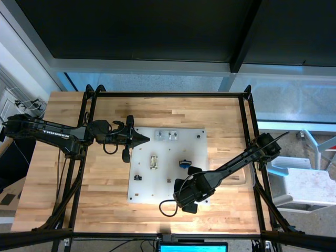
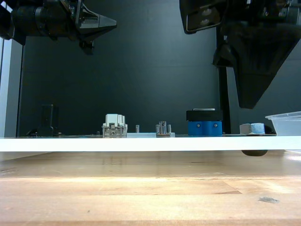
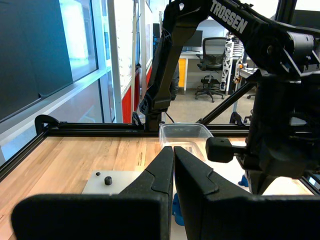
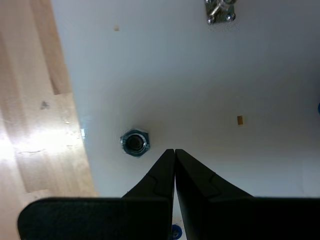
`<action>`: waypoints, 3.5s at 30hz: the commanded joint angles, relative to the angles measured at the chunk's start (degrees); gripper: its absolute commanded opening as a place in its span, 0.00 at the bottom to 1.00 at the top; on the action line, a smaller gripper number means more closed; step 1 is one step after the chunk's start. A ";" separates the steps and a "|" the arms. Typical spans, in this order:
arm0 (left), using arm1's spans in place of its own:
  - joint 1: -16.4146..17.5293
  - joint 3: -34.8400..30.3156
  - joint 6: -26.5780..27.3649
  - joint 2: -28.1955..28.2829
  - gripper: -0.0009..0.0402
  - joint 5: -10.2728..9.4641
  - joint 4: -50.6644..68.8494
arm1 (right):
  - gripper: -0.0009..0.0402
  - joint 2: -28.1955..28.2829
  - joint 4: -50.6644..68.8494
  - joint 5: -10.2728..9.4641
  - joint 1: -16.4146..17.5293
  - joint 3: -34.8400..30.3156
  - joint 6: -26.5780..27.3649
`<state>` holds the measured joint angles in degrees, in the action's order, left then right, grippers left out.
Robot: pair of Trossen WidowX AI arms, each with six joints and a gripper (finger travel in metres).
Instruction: Pick the M12 fastener and fasten on the M12 threads
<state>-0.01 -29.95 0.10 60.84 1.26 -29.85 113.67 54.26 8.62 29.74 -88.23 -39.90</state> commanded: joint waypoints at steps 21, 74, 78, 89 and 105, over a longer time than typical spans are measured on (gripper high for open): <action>0.02 0.00 0.00 0.02 0.02 0.00 0.00 | 0.02 1.18 -3.91 -11.67 -0.09 1.51 1.62; 0.02 0.00 0.00 0.02 0.02 0.00 0.00 | 0.02 0.72 -4.15 -13.42 0.26 2.25 -1.44; 0.00 0.00 0.00 0.02 0.02 0.00 -0.02 | 0.02 0.72 -4.13 -13.33 0.31 2.25 -1.44; 0.00 0.00 0.00 0.02 0.02 0.00 -0.02 | 0.02 0.68 -4.09 -10.16 0.22 1.68 -1.44; 0.00 0.00 0.00 0.02 0.02 0.00 -0.02 | 0.02 0.33 -3.06 -9.60 -0.28 1.68 -1.38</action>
<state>-0.01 -29.93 0.10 60.84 1.23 -29.85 114.10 50.96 -1.28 29.63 -86.50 -41.32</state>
